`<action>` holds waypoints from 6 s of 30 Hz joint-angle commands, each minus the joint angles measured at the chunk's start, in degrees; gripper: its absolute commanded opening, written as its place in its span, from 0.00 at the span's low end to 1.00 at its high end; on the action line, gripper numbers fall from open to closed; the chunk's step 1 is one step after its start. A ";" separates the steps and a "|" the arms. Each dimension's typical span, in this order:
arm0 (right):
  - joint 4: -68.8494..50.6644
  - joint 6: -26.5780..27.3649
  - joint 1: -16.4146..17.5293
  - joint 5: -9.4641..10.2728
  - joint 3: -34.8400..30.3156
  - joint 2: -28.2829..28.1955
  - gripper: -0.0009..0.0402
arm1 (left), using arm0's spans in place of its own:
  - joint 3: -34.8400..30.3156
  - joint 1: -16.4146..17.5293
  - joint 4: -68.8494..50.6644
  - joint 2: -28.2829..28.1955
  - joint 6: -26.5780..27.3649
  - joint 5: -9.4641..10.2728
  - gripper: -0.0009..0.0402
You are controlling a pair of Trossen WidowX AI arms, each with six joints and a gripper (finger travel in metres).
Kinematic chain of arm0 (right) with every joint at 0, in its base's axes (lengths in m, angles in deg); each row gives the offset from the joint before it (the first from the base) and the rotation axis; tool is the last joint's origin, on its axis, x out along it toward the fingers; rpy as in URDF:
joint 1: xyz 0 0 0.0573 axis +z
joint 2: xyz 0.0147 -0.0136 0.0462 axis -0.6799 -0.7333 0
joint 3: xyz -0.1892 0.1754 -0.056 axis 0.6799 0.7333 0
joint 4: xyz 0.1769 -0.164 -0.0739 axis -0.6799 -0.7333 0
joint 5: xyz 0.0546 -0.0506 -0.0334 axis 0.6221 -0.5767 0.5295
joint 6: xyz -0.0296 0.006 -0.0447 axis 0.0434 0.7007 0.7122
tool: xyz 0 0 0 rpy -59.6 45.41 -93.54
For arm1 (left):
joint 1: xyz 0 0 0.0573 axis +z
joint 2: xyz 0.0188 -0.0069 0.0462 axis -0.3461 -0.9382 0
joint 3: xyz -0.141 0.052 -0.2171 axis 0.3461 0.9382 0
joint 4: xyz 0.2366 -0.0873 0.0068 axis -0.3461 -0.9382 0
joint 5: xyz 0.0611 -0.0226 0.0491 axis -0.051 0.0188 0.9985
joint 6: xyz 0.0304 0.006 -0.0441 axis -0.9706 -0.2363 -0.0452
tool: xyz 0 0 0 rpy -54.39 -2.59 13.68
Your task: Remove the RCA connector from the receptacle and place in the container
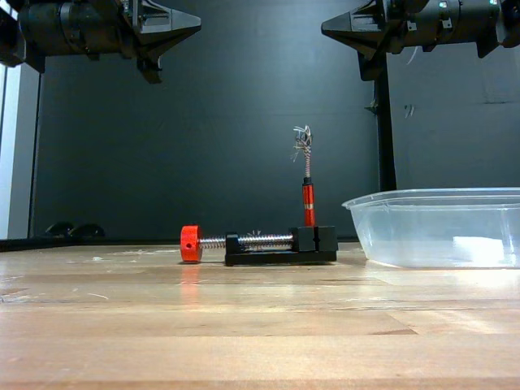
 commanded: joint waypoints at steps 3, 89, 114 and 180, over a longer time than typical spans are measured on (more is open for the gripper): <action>0.02 0.00 0.00 -0.02 -0.02 0.00 0.02 | -0.02 0.00 0.00 -0.02 0.00 -0.02 0.02; -67.71 -6.62 10.56 -5.66 -45.86 -48.89 0.53 | -0.02 0.02 0.00 -0.02 0.00 -0.02 0.02; -64.48 -6.36 10.49 -6.10 -44.15 -48.89 0.38 | -0.02 0.02 0.00 -0.02 0.00 -0.02 0.02; -66.71 -6.03 10.51 -6.05 -44.89 -32.85 0.03 | -0.02 0.00 0.00 -0.02 0.00 -0.02 0.02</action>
